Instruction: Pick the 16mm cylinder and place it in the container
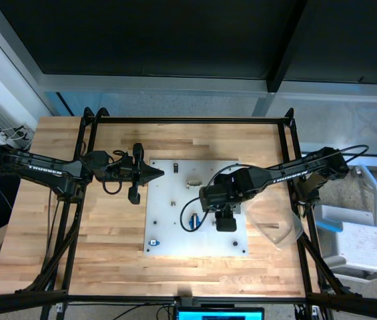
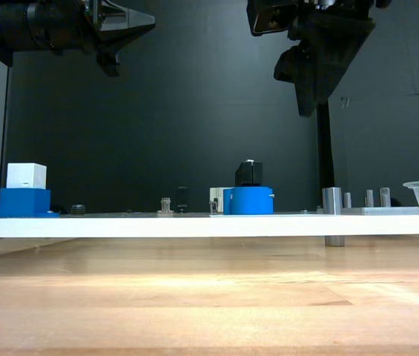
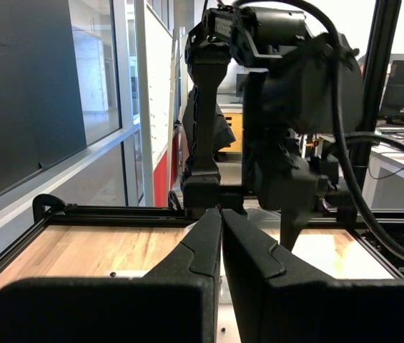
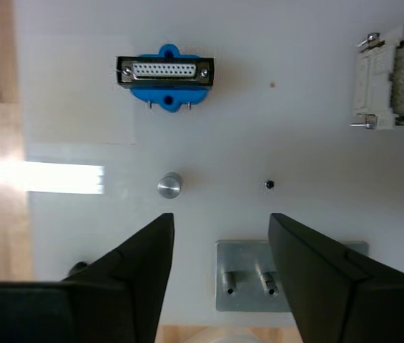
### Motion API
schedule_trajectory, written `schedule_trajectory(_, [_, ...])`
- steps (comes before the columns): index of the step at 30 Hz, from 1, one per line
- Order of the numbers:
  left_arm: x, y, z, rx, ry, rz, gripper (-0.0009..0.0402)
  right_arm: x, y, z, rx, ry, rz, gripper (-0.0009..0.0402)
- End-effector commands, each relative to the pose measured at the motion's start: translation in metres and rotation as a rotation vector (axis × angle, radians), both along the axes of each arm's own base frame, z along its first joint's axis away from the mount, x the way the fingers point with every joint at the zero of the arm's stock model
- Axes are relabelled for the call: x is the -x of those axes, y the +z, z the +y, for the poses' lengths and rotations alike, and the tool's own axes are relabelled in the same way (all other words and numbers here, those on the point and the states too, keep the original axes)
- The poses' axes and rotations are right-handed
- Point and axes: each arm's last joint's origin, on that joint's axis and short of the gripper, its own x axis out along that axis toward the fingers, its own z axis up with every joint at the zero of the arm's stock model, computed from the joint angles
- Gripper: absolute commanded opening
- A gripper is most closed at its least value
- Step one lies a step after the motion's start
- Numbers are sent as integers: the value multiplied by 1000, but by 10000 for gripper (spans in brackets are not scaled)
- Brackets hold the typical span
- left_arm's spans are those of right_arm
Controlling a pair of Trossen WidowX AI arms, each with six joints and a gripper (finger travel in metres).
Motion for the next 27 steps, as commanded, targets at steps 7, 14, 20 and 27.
schedule_trajectory(7, [0, 0, 0, 0, 0, 0, 0, -4, -19, 12, 10, 29, 28, 222])
schedule_trajectory(14, [0, 0, 0, 0, 0, 0, 0, -2, -31, 16, 12, 37, 31, 222])
schedule_trajectory(20, [0, 0, 0, 0, 0, 0, 0, -2, -41, 20, 2, 27, 15, 222])
schedule_trajectory(27, [0, 0, 0, 0, 0, 0, 0, -4, -48, 23, 21, 22, 18, 222])
